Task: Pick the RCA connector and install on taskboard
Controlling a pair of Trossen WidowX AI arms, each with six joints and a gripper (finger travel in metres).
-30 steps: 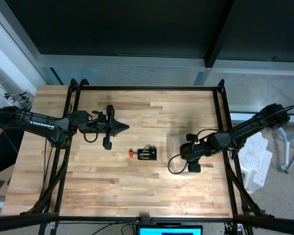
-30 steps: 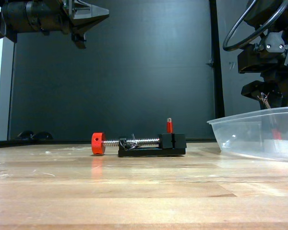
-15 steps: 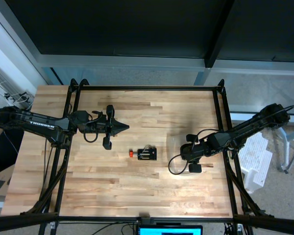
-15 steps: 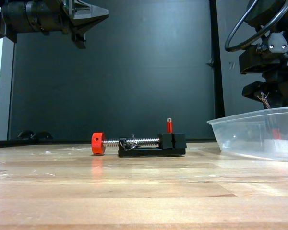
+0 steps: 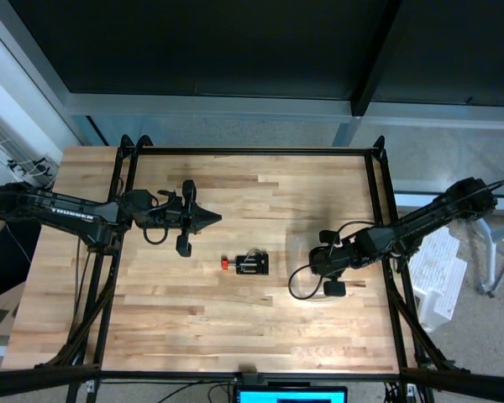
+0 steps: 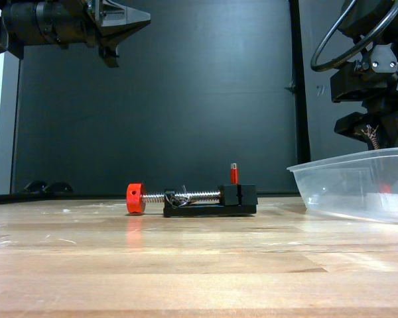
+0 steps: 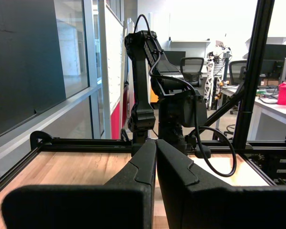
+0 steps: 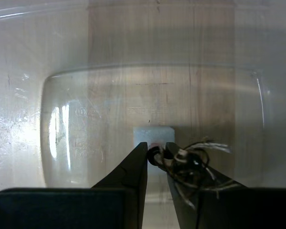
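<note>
Wooden table [image 5: 235, 311]: left gripper [image 7: 156, 142] pressed together aloft — right gripper [image 8: 156, 148] in tray [image 6: 345, 189] pinches half-hidden RCA connector [image 8: 155, 157].

Light wood-plank tabletop [image 5: 235, 319] carried two things. Black taskboard [image 5: 250, 264], red knob at its left end, lay flat near the middle. Clear plastic tray [image 6: 345, 189] sat rightward, well apart.

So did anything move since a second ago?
Hardly anything. The right gripper, pinching the tiny dark grey RCA connector with its loose wires at the clear plastic tray, shifted only a hair. The left gripper stayed shut and parked high up, and the small black taskboard with its red nub did not move.
</note>
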